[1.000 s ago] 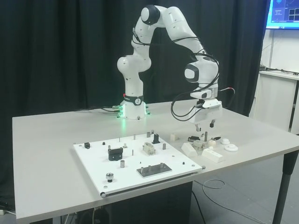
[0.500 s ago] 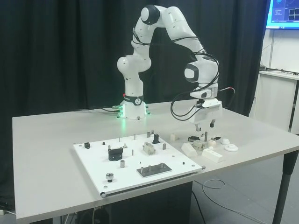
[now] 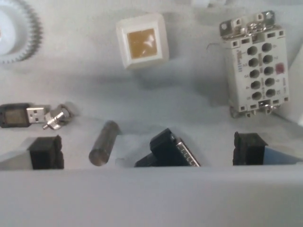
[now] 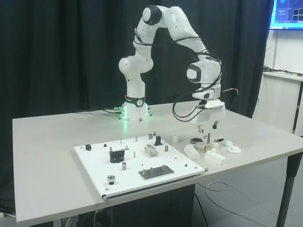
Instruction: Remove square peg 3.
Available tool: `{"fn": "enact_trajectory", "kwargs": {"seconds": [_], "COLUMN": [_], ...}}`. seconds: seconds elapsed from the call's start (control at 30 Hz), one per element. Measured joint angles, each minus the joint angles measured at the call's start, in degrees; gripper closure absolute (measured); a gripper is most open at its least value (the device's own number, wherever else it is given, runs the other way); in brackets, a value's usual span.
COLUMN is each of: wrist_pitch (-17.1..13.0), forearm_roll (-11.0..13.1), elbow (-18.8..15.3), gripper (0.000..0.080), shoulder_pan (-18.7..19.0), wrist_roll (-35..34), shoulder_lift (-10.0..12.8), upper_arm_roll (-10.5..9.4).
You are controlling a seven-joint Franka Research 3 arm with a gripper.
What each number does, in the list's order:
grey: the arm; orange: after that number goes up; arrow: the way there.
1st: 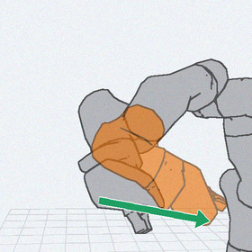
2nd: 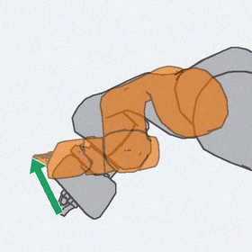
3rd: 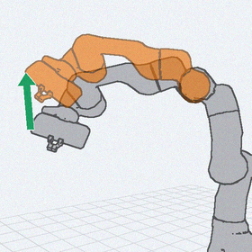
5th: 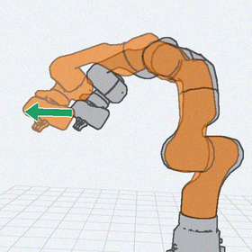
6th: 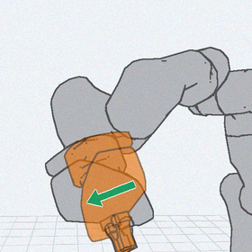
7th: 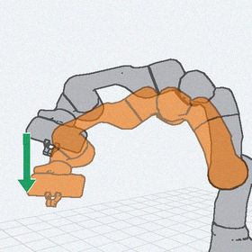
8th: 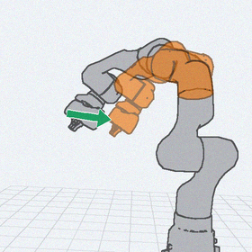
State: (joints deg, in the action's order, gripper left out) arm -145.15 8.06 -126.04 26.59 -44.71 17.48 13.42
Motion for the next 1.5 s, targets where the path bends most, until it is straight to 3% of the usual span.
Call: {"fn": "enact_trajectory", "kwargs": {"seconds": [0.5, 0.87, 1.2, 1.5], "wrist_pitch": [0.3, 1.1, 2.0, 2.7], "forearm_roll": [-4.5, -8.1, -8.7, -8.3], "elbow": [1.0, 1.0, 1.0, 1.0], "gripper": [0.0003, 0.0003, 0.0003, 0.0003], "shoulder_pan": [-0.6, -4.7, -10.8, -14.0], "wrist_roll": [0.3, 5.2, 13.6, 18.6], "shoulder_lift": [-0.1, -1.0, -1.7, -1.5], "upper_arm_roll": [4.03, 6.30, 6.49, 6.48]}}
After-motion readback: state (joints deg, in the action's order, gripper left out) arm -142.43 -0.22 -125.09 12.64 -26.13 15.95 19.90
